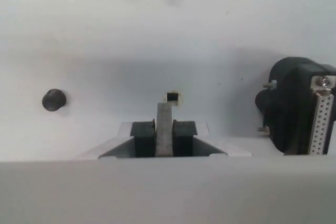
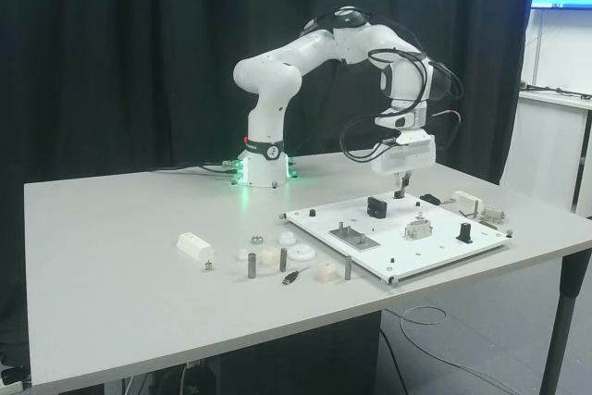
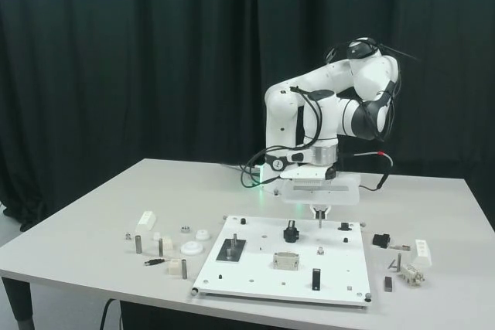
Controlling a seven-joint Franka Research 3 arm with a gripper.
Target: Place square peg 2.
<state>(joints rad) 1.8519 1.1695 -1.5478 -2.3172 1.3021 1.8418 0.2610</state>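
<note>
My gripper is shut on a grey square peg, which stands upright between the black finger pads. The peg's lower end hangs over the white board, right beside a small square hole. I cannot tell whether the end touches the board. In the first room view the gripper holds the peg over the far part of the board. The second room view shows the gripper and peg between two black parts.
A black connector block and a black round knob flank the hole. On the board stand a black part, a small black piece and a grey plate with a post. Loose parts lie beside the board.
</note>
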